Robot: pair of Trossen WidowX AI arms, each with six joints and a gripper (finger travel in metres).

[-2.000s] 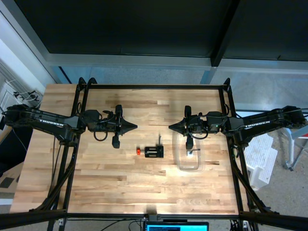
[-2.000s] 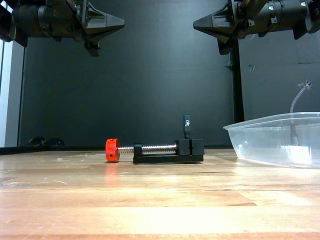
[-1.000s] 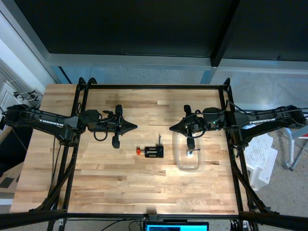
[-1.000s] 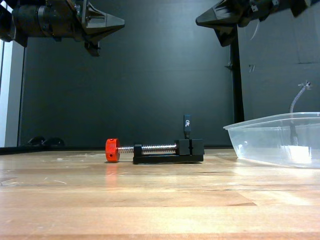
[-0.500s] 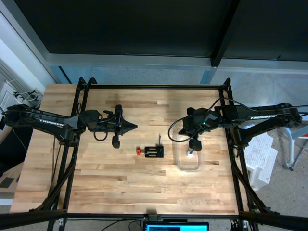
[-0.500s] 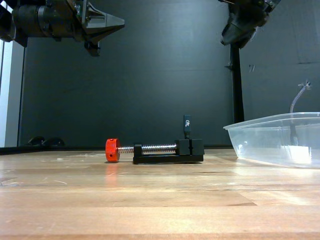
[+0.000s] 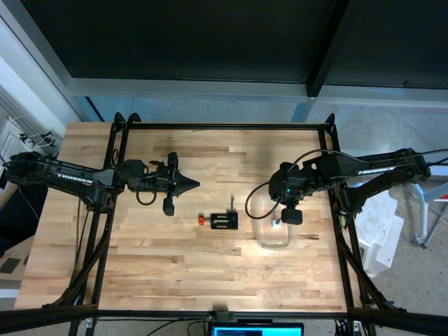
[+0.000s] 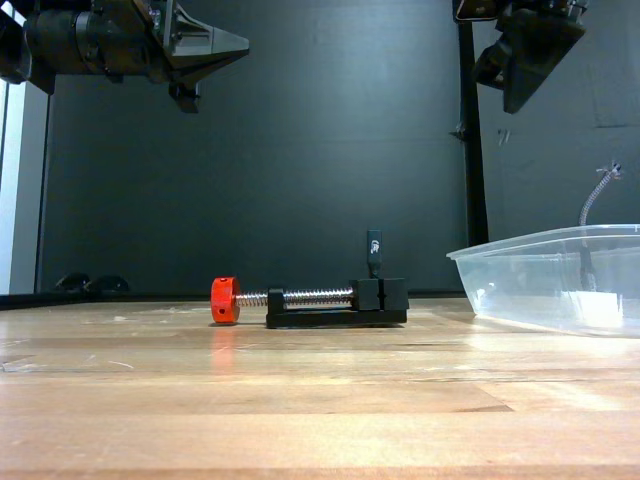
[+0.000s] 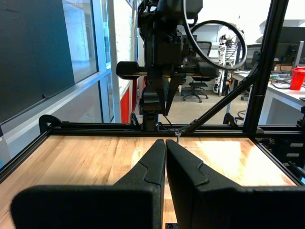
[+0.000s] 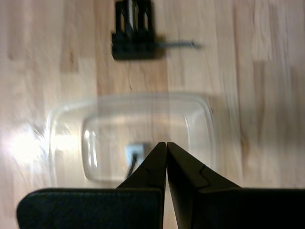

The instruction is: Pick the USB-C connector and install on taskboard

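Observation:
The taskboard (image 7: 220,221), a small black block with a red-orange knob and an upright pin, lies mid-table, also in the low view (image 8: 335,300) and the right wrist view (image 10: 132,36). A thin dark piece, the USB-C connector (image 10: 131,168), lies in the clear tray (image 10: 209,124) beside a small white cube (image 10: 134,152). My right gripper (image 10: 166,143) is shut and empty, pointing down above the tray (image 7: 264,241), high over the table (image 8: 510,102). My left gripper (image 7: 198,184) hangs shut and empty, high to the left of the taskboard (image 8: 246,43).
A braided cable end (image 8: 597,200) rises from the tray (image 8: 520,290). A black frame rail (image 7: 224,127) borders the back of the wooden table, with an upright post (image 8: 470,150) behind the tray. A screen (image 7: 257,328) sits at the near edge.
The right arm has swung from level to pointing down and shifted right, over the tray. The left arm, the taskboard and the tray have not moved.

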